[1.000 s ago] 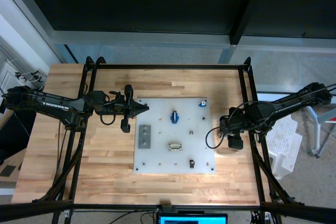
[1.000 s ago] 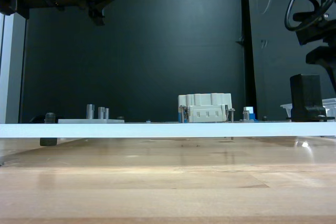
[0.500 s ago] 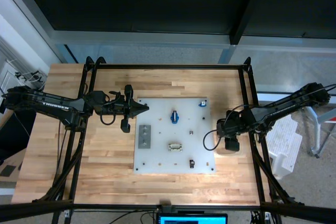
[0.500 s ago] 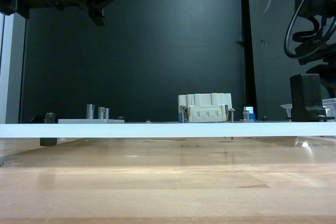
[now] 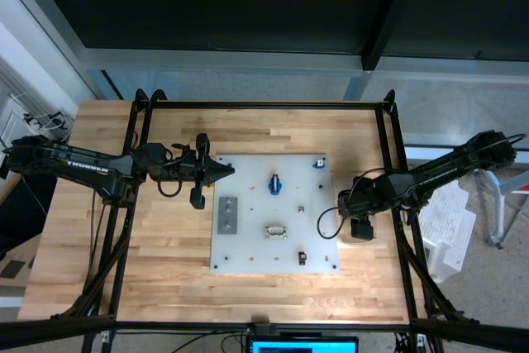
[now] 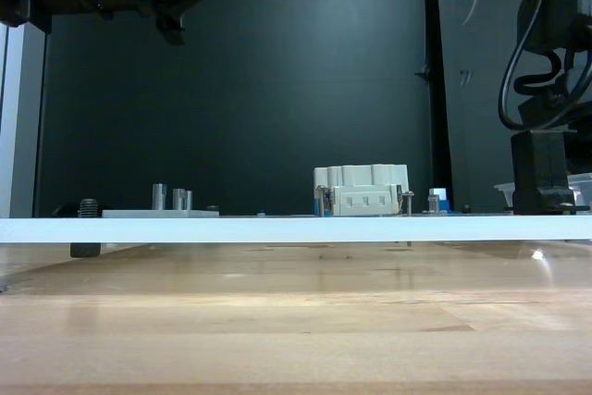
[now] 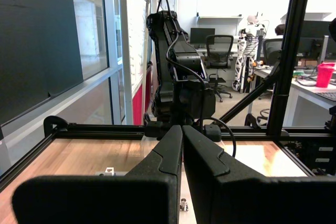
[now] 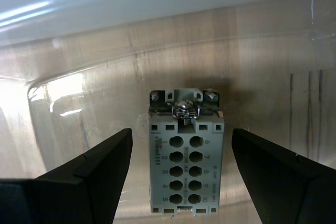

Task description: Pick the HAN10E connector and install on the hub

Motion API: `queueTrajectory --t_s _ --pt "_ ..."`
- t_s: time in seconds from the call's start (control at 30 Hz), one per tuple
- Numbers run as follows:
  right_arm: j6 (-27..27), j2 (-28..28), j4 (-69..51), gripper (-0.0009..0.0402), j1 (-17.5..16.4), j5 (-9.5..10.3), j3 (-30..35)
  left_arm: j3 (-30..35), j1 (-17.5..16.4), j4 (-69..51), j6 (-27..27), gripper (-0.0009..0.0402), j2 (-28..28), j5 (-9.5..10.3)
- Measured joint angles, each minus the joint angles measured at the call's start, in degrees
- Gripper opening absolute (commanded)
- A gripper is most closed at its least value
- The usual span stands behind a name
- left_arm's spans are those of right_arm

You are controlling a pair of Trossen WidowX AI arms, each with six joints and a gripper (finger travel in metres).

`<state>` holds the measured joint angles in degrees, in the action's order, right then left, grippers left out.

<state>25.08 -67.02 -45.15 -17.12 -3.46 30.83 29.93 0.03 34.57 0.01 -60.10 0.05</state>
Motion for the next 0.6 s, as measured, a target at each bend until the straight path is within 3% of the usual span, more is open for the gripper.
queueTrajectory --t_s 0.27,0.6 --pt "0.0 0.0 0.0 0.0222 0.0 0.02 0.0 0.0 0.0 0.0 0.0 0.0000 0.0 -0.02" --pt "0.0 0.0 -0.2 0.0117 0.0 0.04 0.1 0.0 0.0 0.0 0.0 0.0000 0.0 -0.02"
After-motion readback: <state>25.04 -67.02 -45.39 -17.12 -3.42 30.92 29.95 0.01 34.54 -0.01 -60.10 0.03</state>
